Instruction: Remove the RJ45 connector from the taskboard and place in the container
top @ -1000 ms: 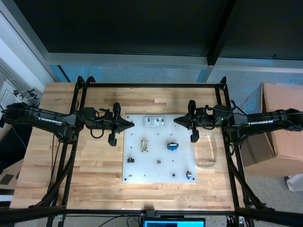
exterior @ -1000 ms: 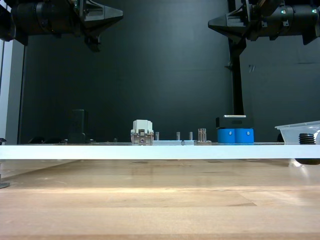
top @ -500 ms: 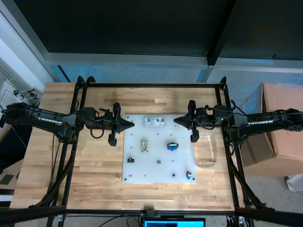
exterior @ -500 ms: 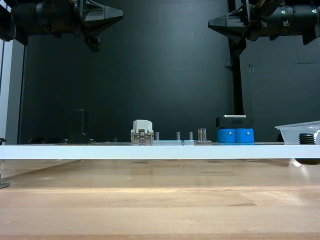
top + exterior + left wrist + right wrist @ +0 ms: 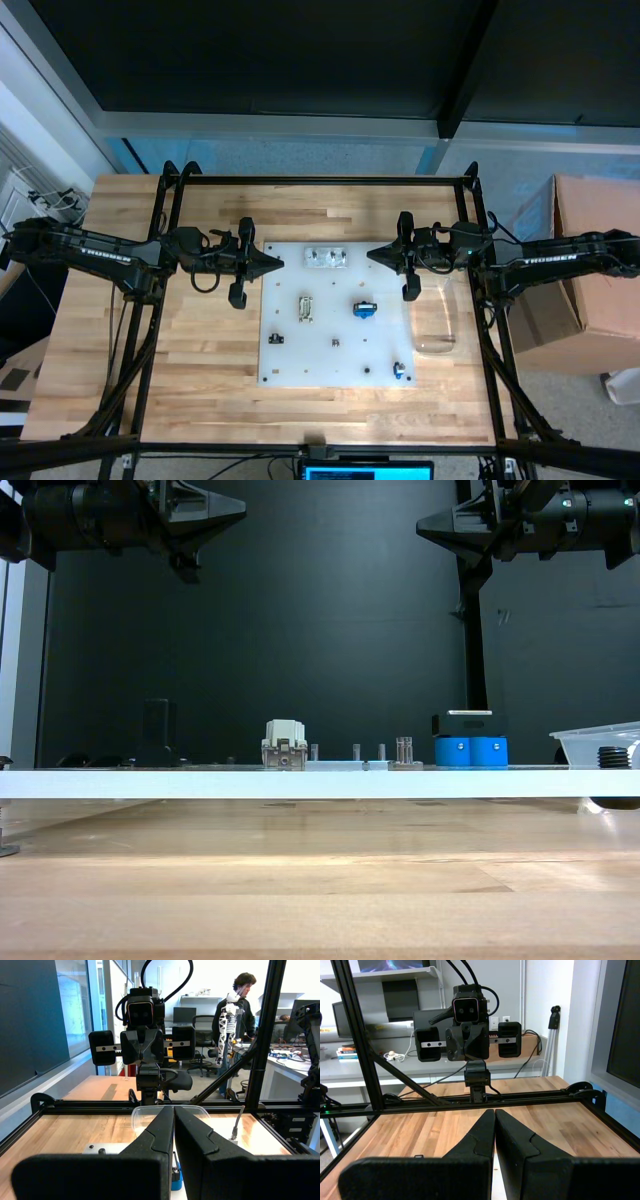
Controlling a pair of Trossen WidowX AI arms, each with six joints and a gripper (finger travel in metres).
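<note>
Fingers (image 5: 156, 1136) of the left gripper (image 5: 275, 263) are clenched on nothing, high over the taskboard's (image 5: 300, 372) 10 o'clock edge. The right gripper (image 5: 372, 256) is likewise clenched at 2 o'clock. RJ45 connector (image 5: 403, 750) stands seated on the taskboard, with the container (image 5: 437, 318) at 3 o'clock.

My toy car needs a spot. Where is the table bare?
Bare wood: left of the white board, and along the near edge. The board is crowded with parts; I cannot tell which is the RJ45 connector. Left hand and right hand, both shut, hang above its far end; the container borders its right side.
</note>
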